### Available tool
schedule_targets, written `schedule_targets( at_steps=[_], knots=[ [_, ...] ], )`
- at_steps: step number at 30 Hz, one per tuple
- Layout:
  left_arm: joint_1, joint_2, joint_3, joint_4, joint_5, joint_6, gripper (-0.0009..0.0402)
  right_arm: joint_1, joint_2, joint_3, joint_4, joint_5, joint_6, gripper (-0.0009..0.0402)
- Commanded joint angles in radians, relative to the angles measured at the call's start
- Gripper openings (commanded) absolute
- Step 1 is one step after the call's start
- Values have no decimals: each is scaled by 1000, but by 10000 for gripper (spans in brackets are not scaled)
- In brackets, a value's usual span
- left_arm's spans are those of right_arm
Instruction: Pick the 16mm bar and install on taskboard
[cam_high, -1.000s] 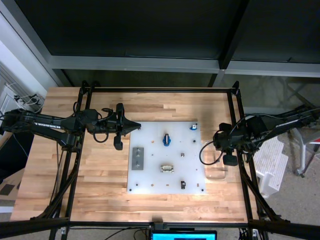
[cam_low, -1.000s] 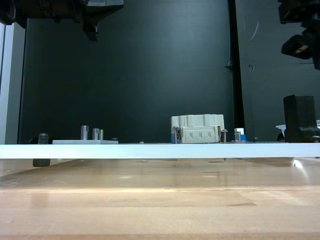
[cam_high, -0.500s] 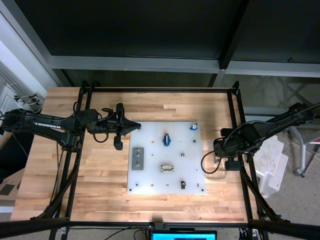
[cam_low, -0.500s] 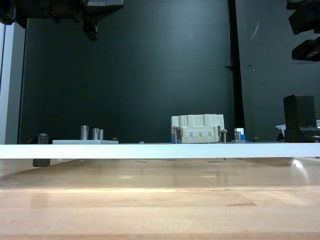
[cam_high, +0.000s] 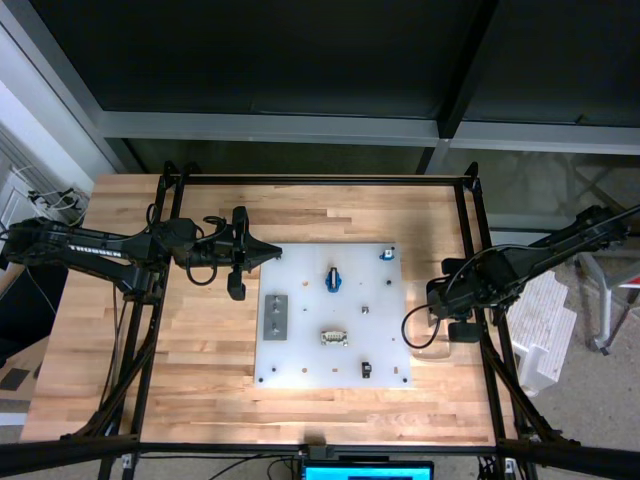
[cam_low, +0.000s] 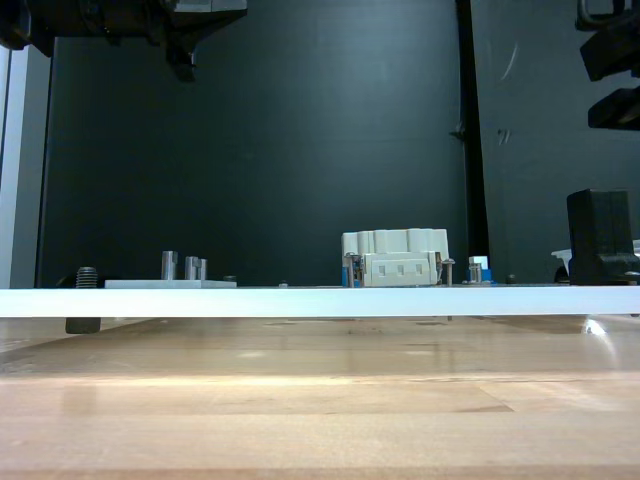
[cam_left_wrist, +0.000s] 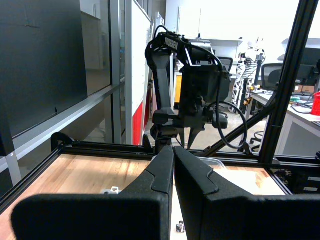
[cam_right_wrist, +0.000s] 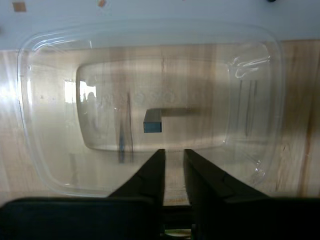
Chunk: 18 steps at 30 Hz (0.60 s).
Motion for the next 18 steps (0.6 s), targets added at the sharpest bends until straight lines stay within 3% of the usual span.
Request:
schedule_targets(
  at_steps=[1,8,18],
  knots=[
    [0,0,0,0,0,0,0,14,0,-19,26,3,18,109],
    [0,0,0,0,0,0,0,39,11,-88,110,2,33,195],
    [0,0,0,0,0,0,0,73,35,-161,204,3,73,204]
  ],
)
